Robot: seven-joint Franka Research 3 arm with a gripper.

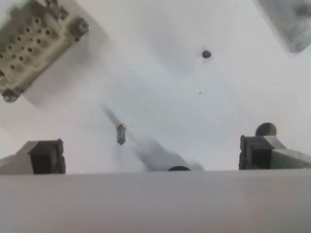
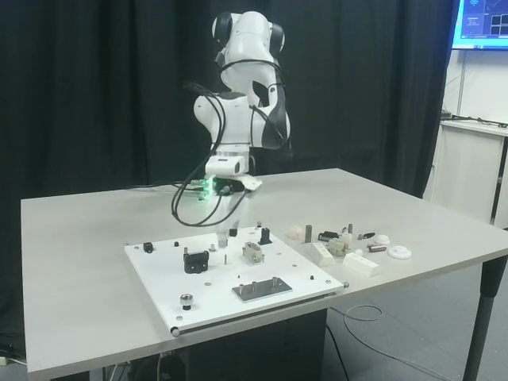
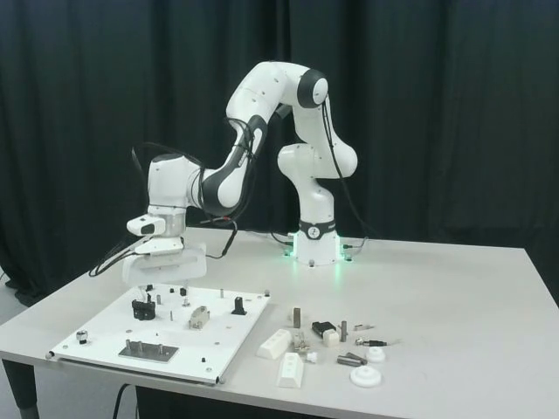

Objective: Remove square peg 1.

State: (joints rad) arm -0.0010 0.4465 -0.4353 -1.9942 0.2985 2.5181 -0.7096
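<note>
Hovering: the gripper (image 1: 150,155) is hanging over the white board (image 1: 194,97), jaws spread wide and holding nothing.

Wrist view: both fingers (image 1: 46,156) are showing at the edges, well apart. A small upright peg (image 1: 121,133) is standing between them, nearer one finger than the other, and it is looking like square peg 1, though its cross-section is too small to confirm. A multi-pin connector (image 1: 36,41) is sitting on the board well beyond it.

First room view: the arm is reaching down over the board's far side, the gripper (image 2: 225,235) poised just above the peg (image 2: 225,257). A black bracket (image 2: 195,260) is standing just beside it, so the descent is needing to stay clear of that.

Second room view: the gripper (image 3: 150,291) is hanging low over the board (image 3: 105,349), loose parts (image 3: 332,345) lying on the grey table (image 3: 454,305) well apart.

Doing it well: centring the peg between the fingers, coming straight down, closing squarely on its flat faces, then pulling vertically so it is not jamming in its hole.
</note>
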